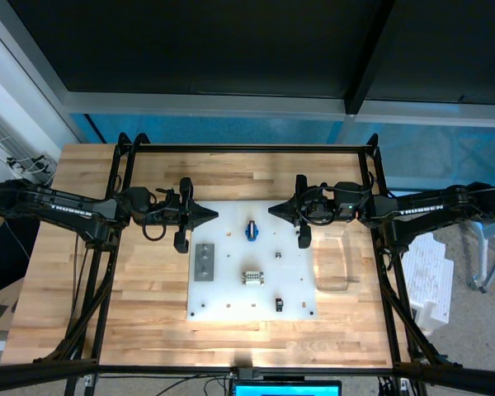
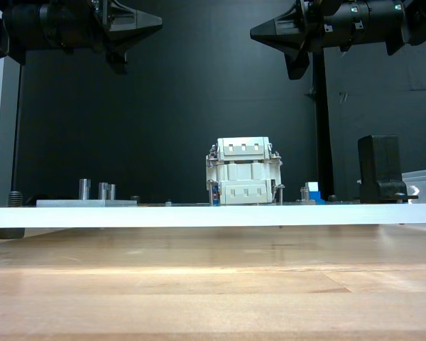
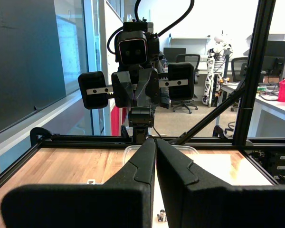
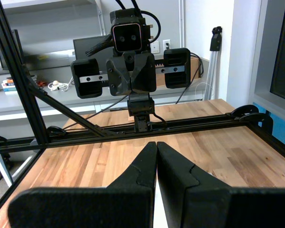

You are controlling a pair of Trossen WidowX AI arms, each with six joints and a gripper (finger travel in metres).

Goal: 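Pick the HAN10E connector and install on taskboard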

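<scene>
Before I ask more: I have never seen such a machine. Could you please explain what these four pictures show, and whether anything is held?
These are two robot arms at the left and right edges of a wooden table. One picture looks down from above. One looks level from the table's near edge. Two come from cameras on the arms' wrists, so each shows the other arm. The left gripper and the right gripper hang above the white board, both shut and holding nothing. On the board stand a beige connector, a grey block and a blue fitting. A clear tray lies beside it.
</scene>
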